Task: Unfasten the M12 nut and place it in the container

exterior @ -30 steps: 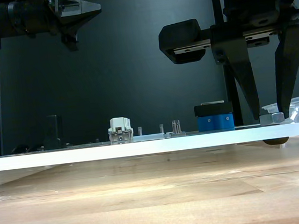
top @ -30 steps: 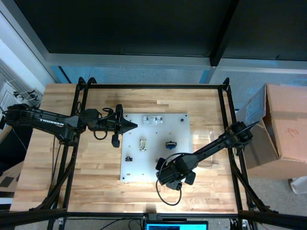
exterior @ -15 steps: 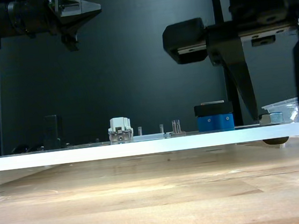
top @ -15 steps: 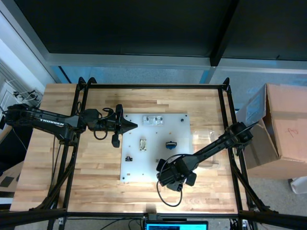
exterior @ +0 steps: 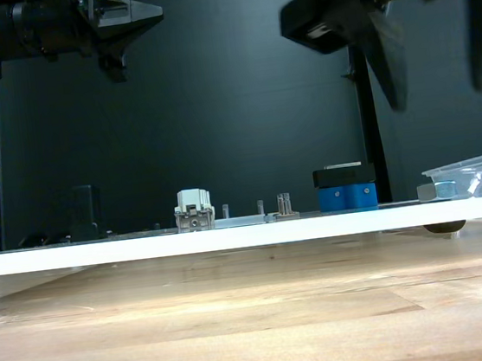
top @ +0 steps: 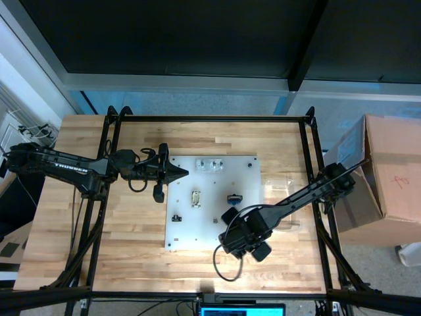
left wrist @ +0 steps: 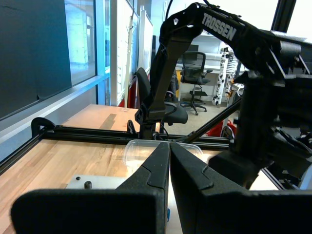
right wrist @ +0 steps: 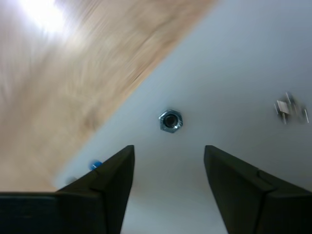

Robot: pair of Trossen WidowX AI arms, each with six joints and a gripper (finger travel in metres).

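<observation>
I am watching from my remote desk as the left gripper [exterior: 156,14] is hanging high over the left edge of the white board [top: 187,234], its fingers pressed flat together. Further right, the silver nut [right wrist: 170,120] is sitting on its stud, low against the board and just in front of the clear container [exterior: 480,172]. The right gripper [right wrist: 168,151] is hovering above the nut with fingers spread wide, clear of it.
</observation>
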